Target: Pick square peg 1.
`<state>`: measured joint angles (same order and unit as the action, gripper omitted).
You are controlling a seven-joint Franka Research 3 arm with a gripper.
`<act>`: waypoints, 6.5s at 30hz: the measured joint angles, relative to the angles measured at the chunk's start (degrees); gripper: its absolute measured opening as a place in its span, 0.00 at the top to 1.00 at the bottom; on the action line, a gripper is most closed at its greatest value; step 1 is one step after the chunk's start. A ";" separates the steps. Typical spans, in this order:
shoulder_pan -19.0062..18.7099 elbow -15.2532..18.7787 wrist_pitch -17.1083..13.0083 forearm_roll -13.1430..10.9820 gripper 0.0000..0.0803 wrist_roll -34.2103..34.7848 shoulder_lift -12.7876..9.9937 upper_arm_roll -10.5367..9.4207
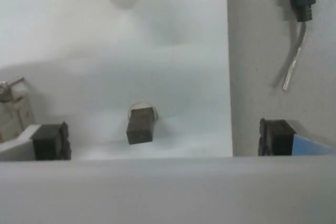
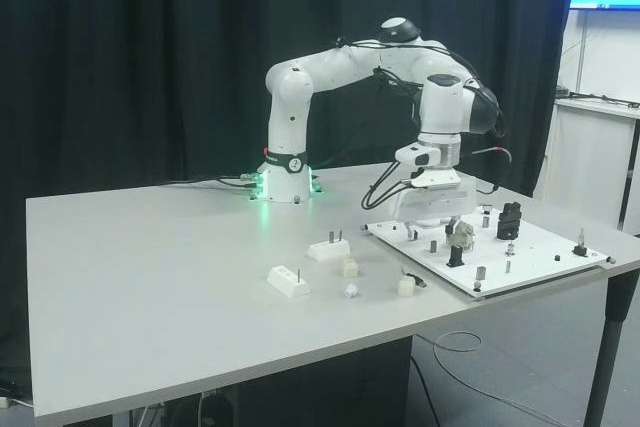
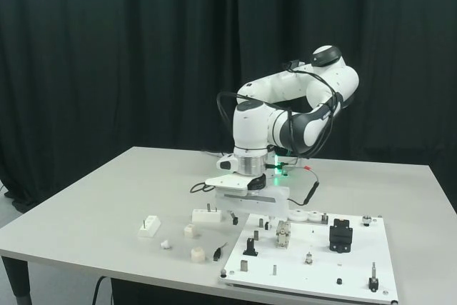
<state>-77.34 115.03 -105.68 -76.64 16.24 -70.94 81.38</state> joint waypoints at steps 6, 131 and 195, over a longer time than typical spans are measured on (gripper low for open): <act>0.19 -0.05 0.00 0.00 0.00 0.00 0.00 0.00; -4.73 22.17 -5.33 -0.69 0.00 27.50 -0.58 3.03; -6.61 26.03 -8.37 -4.13 0.12 45.56 -0.55 0.09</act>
<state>-83.96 141.06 -114.06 -80.77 61.81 -71.49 81.47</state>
